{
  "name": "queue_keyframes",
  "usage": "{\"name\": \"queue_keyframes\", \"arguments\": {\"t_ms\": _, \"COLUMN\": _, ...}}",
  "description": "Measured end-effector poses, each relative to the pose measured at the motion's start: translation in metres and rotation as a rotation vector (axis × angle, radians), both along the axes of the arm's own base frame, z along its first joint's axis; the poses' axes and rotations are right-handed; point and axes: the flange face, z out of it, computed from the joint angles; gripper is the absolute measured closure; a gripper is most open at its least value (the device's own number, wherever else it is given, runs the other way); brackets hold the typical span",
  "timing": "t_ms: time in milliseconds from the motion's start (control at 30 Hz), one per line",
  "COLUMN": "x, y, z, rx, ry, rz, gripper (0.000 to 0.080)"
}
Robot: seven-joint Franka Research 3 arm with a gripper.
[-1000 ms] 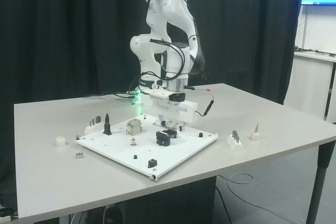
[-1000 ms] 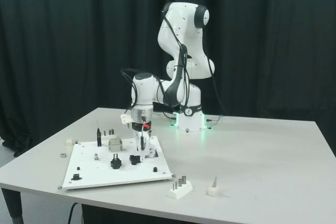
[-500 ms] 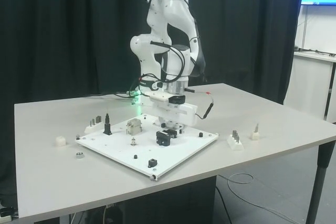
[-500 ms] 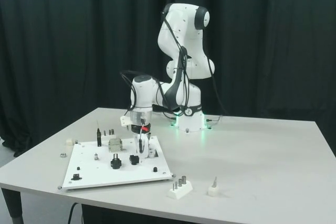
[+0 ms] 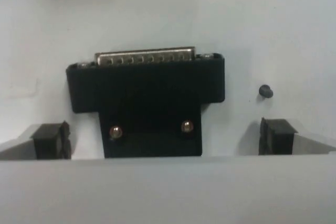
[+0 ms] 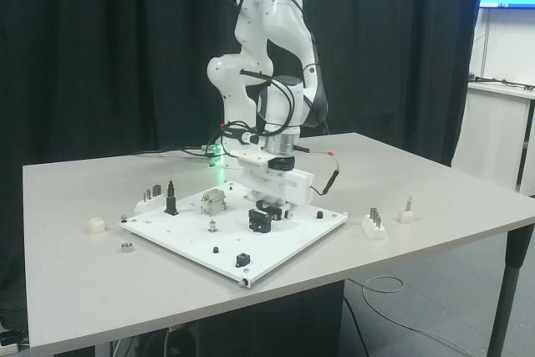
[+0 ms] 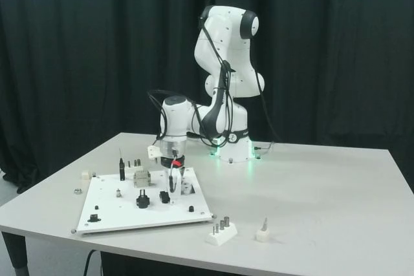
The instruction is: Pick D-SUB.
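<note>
The D-SUB (image 5: 147,106), a black T-shaped plastic connector with a grey metal pin shell along one long edge and two small screws in its stem, lies flat on the white square board (image 6: 288,232) on the grey table (image 6: 75,290). In the wrist view it sits squarely between the two black fingertip pads (image 5: 51,140), clear of both. The gripper (image 5: 163,141) is wide open and holds nothing.

Over the last second the white arm (image 6: 267,31) has drawn its wrist up a little above the board and shifted slightly toward 9 o'clock in the first room view, so I would judge it has lined up on the connector and not yet descended to grasp.

From the room views the connector itself is too small and too screened by the gripper to pick out. The wrist view is cut off by the gripper's grey body, hiding the end of the connector's stem.
</note>
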Motion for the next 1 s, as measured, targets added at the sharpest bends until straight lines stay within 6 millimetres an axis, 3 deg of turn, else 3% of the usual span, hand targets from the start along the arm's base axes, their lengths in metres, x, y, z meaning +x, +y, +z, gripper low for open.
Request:
{"name": "queue_keyframes", "arguments": {"t_ms": 167, "x": 0.000, "y": -0.001, "z": 0.000, "rx": 0.004, "ry": -0.011, "rz": -0.022, "gripper": 0.0003}}
{"name": "queue_keyframes", "arguments": {"t_ms": 200, "x": 0.000, "y": -0.001, "z": -0.001, "rx": 0.002, "ry": -0.013, "rz": -0.022, "gripper": 0.0090}}
{"name": "queue_keyframes", "arguments": {"t_ms": 400, "x": 0.001, "y": 0.000, "z": -0.001, "rx": -0.001, "ry": -0.021, "rz": -0.018, "gripper": 0.0090}}
{"name": "queue_keyframes", "arguments": {"t_ms": 433, "x": 0.001, "y": 0.000, "z": -0.001, "rx": -0.001, "ry": -0.021, "rz": -0.018, "gripper": 0.0250}}
{"name": "queue_keyframes", "arguments": {"t_ms": 700, "x": 0.001, "y": 0.001, "z": -0.001, "rx": 0.000, "ry": -0.023, "rz": -0.017, "gripper": 0.0250}}
{"name": "queue_keyframes", "arguments": {"t_ms": 733, "x": 0.001, "y": 0.001, "z": 0.000, "rx": 0.000, "ry": -0.024, "rz": -0.017, "gripper": 0.0420}}
{"name": "queue_keyframes", "arguments": {"t_ms": 1000, "x": 0.005, "y": 0.002, "z": 0.013, "rx": 0.007, "ry": -0.052, "rz": -0.011, "gripper": 0.0420}}
